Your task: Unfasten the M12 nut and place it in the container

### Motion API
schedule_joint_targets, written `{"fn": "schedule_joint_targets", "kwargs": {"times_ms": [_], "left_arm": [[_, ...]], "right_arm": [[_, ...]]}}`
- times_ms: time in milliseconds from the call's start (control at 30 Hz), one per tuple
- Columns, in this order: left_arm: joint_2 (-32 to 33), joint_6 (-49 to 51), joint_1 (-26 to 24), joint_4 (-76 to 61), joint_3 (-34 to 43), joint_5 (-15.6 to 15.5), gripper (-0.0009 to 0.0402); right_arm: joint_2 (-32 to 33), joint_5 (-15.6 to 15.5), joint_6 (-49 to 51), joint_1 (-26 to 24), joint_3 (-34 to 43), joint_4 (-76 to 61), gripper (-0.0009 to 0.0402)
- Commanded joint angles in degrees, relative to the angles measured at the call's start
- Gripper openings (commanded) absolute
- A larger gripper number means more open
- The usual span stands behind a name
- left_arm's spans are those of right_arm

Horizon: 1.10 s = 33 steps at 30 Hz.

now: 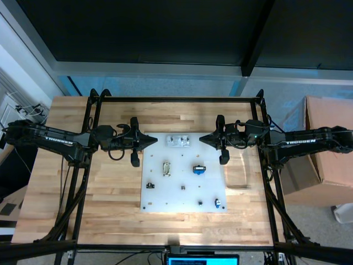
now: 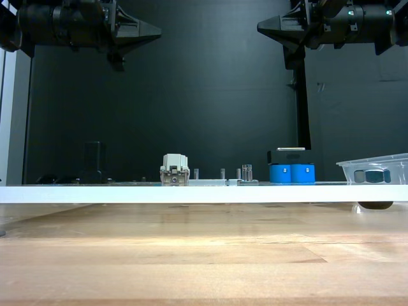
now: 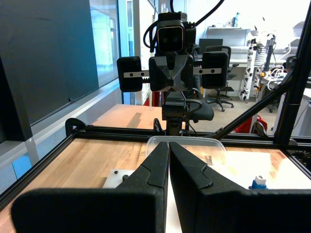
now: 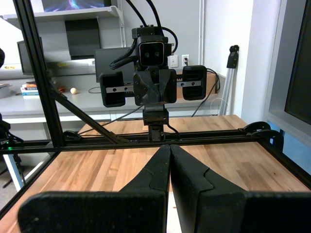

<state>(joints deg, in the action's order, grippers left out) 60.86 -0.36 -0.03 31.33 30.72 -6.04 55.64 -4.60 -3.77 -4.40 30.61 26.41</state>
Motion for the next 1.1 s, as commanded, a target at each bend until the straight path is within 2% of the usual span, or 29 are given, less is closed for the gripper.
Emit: {"fn": "schedule_joint_targets", "kwargs": {"times_ms": [33,700,767,900,1100], "left_arm": [[0.00,0.00,0.02,0.02,-0.02,0.02,0.0000],[0.00,0.00,0.04,0.02,-0.02,0.02,0.0000],[0.00,0.00,0.02,0.02,0.00,0.02,0.0000],[0.00,0.00,0.02,0.02,-0.02,0.02,0.0000],[0.00,0.00,0.04,0.02,0.00,0.02,0.0000]], "right_arm": [[0.00,0.02,-0.02,0.04,0.00,0.02,0.0000],[0.00,0.07,-0.13,0.04,0.09,0.00,0.0000],[-0.04,0.07,-4.46,0.07,0.74,-0.90,0.0000],[-0.02,0.02,-6.03,1.20,3.87,-9.14,0.0000],[0.76,0.61,-8.59,4.72,11.37,-29.70,0.0000]]}}
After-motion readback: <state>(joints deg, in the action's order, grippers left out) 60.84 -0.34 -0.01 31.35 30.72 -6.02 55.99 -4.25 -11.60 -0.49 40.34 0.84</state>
